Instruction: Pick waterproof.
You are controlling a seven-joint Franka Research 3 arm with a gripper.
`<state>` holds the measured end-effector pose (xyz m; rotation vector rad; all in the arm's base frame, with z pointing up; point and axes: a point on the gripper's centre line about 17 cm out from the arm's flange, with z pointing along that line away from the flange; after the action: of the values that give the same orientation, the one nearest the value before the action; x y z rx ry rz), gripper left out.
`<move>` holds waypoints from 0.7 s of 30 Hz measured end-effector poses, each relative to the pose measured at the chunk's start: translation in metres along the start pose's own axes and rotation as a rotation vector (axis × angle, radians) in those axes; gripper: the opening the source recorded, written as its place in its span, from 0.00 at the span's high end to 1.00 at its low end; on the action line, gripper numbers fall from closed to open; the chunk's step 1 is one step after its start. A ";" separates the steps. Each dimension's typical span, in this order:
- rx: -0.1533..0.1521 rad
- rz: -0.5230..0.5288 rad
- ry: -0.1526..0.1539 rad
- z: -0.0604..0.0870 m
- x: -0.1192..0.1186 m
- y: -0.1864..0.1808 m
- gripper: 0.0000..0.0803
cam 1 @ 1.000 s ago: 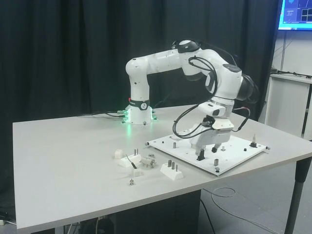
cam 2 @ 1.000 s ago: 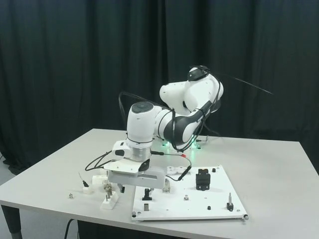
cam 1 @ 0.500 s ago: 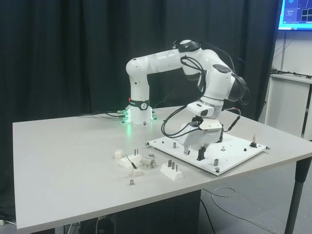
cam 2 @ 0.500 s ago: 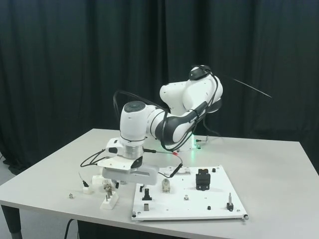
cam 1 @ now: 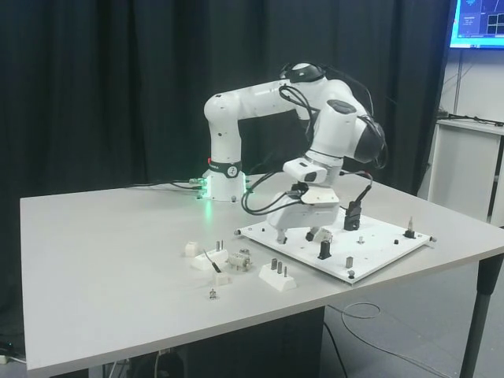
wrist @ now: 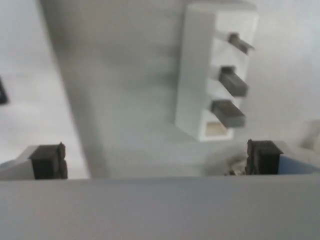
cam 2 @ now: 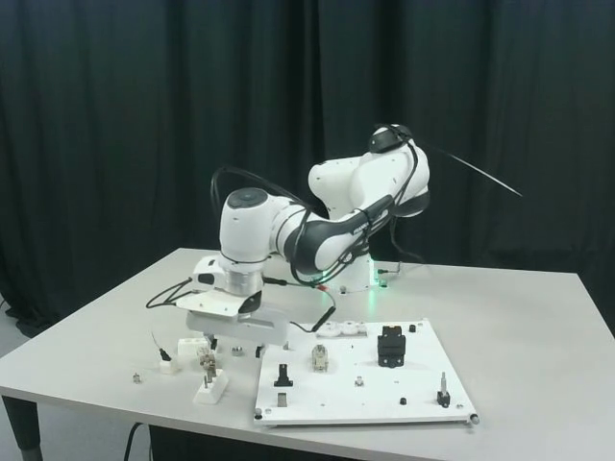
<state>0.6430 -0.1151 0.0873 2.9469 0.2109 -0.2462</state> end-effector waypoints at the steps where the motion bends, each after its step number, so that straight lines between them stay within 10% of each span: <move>1: -0.001 0.001 -0.001 0.000 -0.002 0.003 0.00; 21: -0.001 -0.011 0.009 0.018 -0.036 0.044 0.00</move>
<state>0.6119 -0.1658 0.0835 2.9475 0.2285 -0.2339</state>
